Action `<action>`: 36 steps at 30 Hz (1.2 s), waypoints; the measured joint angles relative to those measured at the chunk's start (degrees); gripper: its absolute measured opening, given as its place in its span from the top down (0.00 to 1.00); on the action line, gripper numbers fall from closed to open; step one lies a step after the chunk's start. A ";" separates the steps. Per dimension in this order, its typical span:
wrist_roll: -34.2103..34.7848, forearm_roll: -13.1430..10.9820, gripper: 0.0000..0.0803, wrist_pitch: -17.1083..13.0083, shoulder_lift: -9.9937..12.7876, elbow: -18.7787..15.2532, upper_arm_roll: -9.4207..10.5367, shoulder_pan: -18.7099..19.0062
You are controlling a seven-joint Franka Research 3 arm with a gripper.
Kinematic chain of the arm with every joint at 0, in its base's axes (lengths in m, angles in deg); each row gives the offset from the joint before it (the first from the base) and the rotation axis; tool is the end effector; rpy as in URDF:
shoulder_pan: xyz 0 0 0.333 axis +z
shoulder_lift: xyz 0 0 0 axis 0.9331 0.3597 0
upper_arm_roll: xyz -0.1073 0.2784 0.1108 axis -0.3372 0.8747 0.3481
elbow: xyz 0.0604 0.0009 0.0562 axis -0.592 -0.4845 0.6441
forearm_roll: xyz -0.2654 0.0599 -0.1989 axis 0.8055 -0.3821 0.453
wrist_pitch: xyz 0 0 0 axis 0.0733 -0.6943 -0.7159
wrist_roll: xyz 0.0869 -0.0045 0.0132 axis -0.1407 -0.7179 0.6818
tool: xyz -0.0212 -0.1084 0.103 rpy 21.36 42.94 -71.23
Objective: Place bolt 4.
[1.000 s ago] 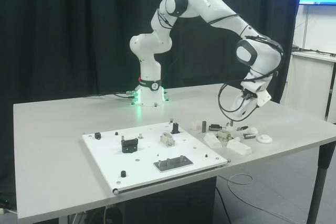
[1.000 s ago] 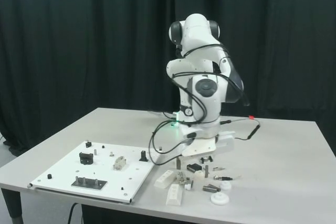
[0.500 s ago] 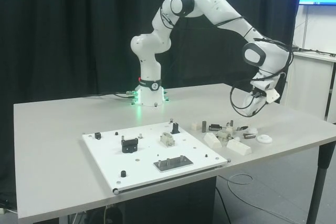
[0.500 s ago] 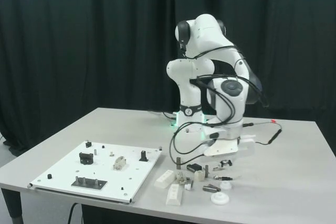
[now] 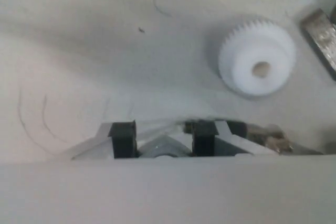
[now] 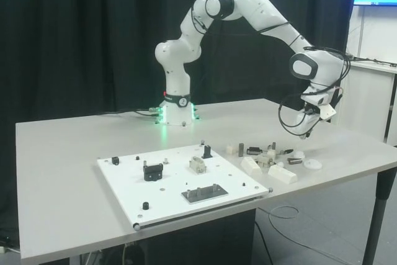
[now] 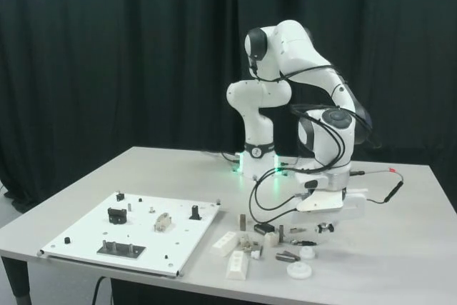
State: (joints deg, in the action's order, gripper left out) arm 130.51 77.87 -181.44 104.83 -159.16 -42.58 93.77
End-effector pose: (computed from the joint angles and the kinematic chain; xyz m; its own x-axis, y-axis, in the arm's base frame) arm 0.5464 0.2661 0.2280 0.8836 -0.4401 -0.1597 -0.4237 -0.8968 0.1274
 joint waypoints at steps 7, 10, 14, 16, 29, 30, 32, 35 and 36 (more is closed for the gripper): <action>1.15 -0.03 0.72 -3.60 0.51 -0.80 0.00 0.82; 1.82 -0.06 0.72 -4.86 0.84 -0.98 0.00 1.19; 2.34 -0.06 0.72 -5.93 1.34 -1.04 0.00 1.60; 2.45 -0.06 0.72 -6.32 1.59 -1.04 -0.01 1.77; 3.39 -0.36 0.72 -7.01 2.42 -1.04 -0.01 2.11; 3.55 -0.41 0.72 -7.01 2.46 -1.04 -0.02 2.11; 4.21 -0.54 0.72 -7.01 2.53 -1.04 -0.05 2.11; 4.75 -0.55 0.72 -7.01 2.61 -1.04 -0.09 2.11; 4.75 -0.55 0.72 -7.01 2.64 -1.04 -0.10 2.11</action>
State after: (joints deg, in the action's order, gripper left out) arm 135.26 77.32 -188.45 107.47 -160.20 -42.68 95.88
